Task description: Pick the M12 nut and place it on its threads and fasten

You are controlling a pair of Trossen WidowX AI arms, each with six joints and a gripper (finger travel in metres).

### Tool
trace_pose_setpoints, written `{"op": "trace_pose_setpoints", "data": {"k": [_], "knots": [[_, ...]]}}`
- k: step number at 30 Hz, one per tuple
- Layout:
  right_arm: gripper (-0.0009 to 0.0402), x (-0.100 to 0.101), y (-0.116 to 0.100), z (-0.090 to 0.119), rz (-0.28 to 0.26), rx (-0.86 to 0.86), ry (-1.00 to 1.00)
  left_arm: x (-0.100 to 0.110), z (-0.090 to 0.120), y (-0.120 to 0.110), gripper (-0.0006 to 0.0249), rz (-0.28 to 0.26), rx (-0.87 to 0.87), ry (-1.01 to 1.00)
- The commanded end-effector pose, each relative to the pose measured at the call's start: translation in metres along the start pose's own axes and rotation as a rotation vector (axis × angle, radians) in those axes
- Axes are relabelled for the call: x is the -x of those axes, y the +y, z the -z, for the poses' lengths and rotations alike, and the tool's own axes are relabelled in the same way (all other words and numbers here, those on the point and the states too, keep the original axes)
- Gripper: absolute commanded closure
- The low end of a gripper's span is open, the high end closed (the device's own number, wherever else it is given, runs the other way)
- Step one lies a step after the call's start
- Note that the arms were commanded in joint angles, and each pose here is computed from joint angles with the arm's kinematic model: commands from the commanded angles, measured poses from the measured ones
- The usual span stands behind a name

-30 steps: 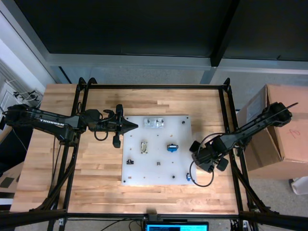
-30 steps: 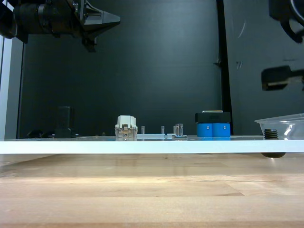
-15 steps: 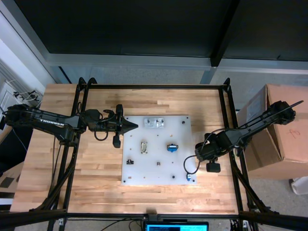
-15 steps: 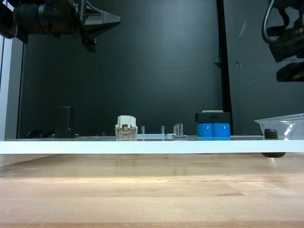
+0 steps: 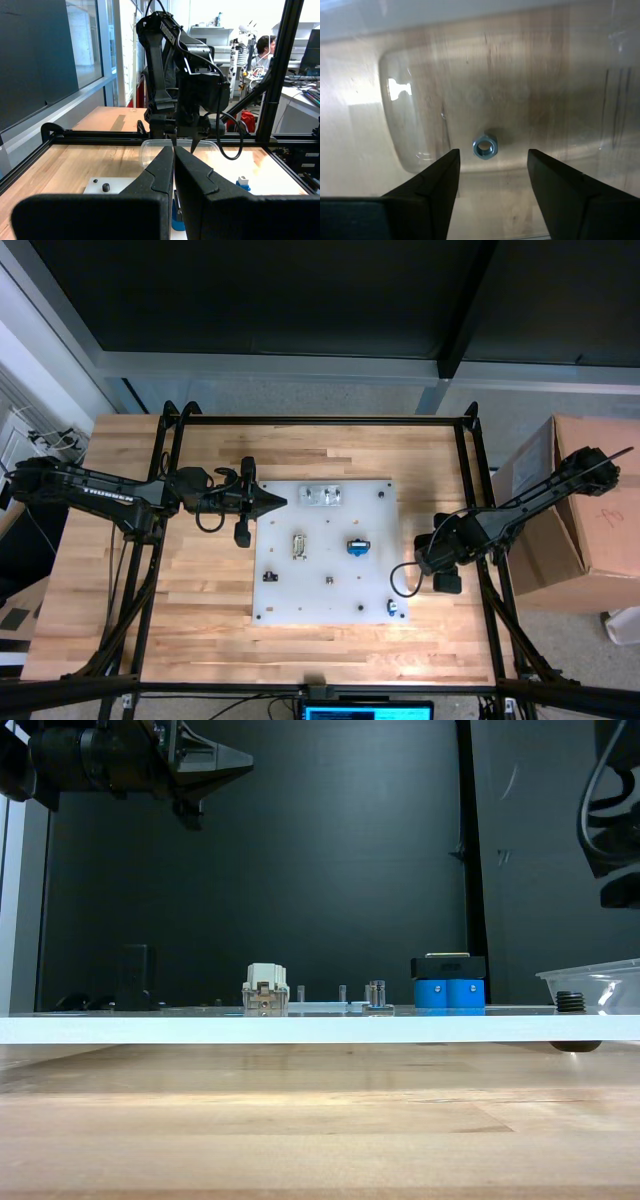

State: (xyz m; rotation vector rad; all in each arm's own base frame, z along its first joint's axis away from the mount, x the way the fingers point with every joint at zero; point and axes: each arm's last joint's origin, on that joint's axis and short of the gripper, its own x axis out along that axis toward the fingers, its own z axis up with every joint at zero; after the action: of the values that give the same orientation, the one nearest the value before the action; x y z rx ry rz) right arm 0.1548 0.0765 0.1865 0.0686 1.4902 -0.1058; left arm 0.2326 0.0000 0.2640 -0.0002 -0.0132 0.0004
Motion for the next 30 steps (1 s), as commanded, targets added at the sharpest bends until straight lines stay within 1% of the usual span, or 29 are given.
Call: {"op": "trace_pose_setpoints", "data": {"k": [1, 7, 10, 15, 23, 26, 30], "knots": [[0.0184, -0.006, 0.000, 0.003, -0.004, 0.009, -0.004, 0.000, 0.000, 0.000, 0.0243, 0.000, 0.000, 0.000], [0.0181, -0.020, 0.000, 0.007, -0.034, 0.011, -0.001, 0.000, 0.000, 0.000, 0.0243, 0.000, 0.000, 0.000], [0.0180, -0.027, -0.001, 0.010, -0.028, 0.015, 0.011, 0.000, 0.000, 0.000, 0.0243, 0.000, 0.000, 0.000], [0.0181, -0.034, -0.001, 0.011, -0.041, 0.020, -0.014, 0.000, 0.000, 0.000, 0.0243, 0.000, 0.000, 0.000], [0.0185, -0.044, -0.001, 0.014, -0.044, 0.029, -0.018, 0.000, 0.000, 0.000, 0.0243, 0.000, 0.000, 0.000], [0.0203, -0.045, -0.001, 0.014, -0.046, 0.030, -0.017, 0.000, 0.000, 0.000, 0.0243, 0.000, 0.000, 0.000], [0.0254, -0.045, -0.001, 0.014, -0.053, 0.030, -0.012, 0.000, 0.000, 0.000, 0.0243, 0.000, 0.000, 0.000]]}}
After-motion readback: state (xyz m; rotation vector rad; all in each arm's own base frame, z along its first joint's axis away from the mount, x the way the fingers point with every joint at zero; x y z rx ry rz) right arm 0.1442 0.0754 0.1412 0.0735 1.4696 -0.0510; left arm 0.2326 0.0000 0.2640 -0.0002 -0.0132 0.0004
